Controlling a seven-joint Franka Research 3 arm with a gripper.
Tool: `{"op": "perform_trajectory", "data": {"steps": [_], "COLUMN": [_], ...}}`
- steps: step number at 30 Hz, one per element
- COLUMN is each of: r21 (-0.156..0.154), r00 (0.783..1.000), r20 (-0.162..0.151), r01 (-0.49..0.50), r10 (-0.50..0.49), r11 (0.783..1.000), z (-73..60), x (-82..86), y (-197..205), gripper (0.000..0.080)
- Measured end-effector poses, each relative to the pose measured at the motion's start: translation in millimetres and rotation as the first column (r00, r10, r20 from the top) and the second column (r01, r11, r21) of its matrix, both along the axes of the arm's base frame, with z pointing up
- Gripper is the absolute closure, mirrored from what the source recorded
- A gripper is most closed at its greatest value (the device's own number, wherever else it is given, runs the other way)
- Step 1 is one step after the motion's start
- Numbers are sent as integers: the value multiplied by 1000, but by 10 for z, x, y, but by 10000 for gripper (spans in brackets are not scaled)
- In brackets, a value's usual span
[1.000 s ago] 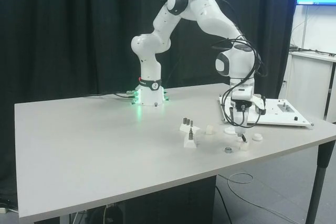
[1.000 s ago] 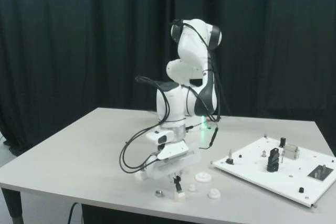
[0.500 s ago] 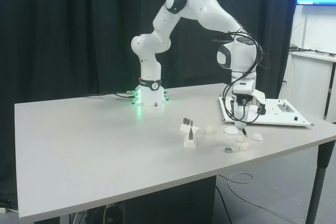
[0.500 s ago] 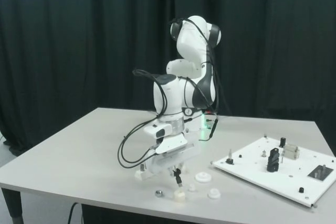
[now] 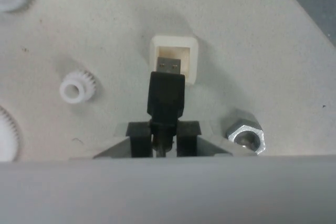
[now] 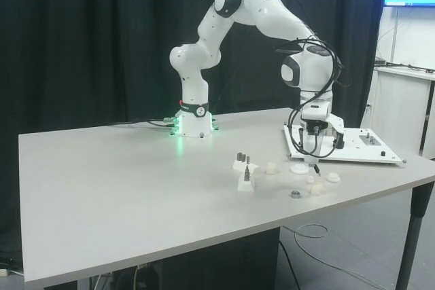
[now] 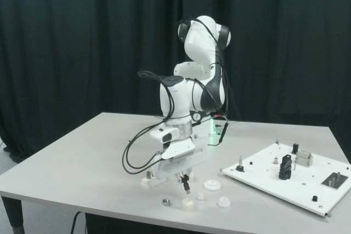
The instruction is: Pick USB.
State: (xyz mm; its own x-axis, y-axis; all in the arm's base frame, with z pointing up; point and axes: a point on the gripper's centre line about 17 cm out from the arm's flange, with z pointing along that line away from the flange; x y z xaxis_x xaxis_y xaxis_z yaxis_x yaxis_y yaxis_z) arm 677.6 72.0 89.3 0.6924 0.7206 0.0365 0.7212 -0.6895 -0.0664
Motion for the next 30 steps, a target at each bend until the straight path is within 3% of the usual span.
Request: {"op": "perform_trajectory", "data": {"steps": [30], "r21": [0], "r00": [1000], "r20": [3], "r01": [19], "r10": [-19], "r11": [1000], "z": [33], "x": [21], "y": [41], "gripper": [708]}}
